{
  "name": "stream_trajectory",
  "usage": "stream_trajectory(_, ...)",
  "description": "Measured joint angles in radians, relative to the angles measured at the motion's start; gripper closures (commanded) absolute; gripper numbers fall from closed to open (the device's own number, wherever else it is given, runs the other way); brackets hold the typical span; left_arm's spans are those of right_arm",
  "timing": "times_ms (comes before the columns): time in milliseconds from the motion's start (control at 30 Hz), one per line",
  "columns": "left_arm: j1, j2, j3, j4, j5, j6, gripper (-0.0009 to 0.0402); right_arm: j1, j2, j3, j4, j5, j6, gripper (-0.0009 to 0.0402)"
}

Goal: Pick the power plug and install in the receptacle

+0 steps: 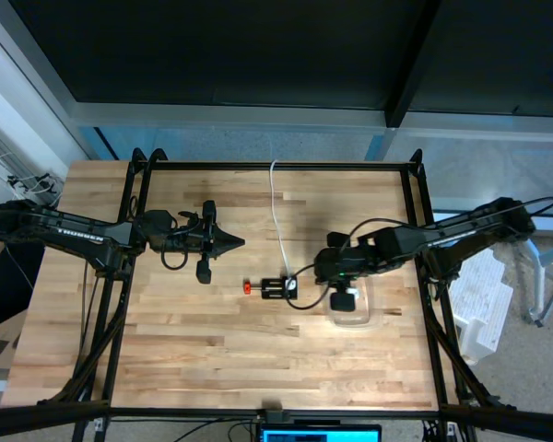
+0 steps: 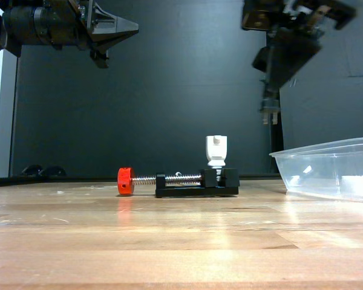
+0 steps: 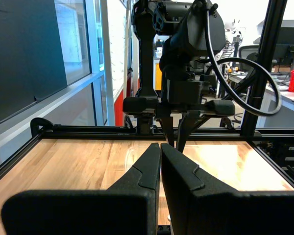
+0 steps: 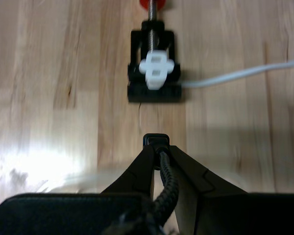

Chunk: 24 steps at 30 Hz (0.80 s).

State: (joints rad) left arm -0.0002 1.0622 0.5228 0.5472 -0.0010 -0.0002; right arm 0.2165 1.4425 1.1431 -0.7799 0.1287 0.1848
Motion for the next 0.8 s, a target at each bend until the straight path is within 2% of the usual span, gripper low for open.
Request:
stream_trajectory(333,0.000,0.000,0.000,0.000,0.000,0.000,0.0393,-0.032,0.139,0.137,0.002,-0.002,-0.049,0.0393)
stream_trajectory(800,0.000,0.000,0.000,0.000,0.000,0.000,0.0393,-0.043,0.256,0.244,0.005,0.002,-0.091,0.0393)
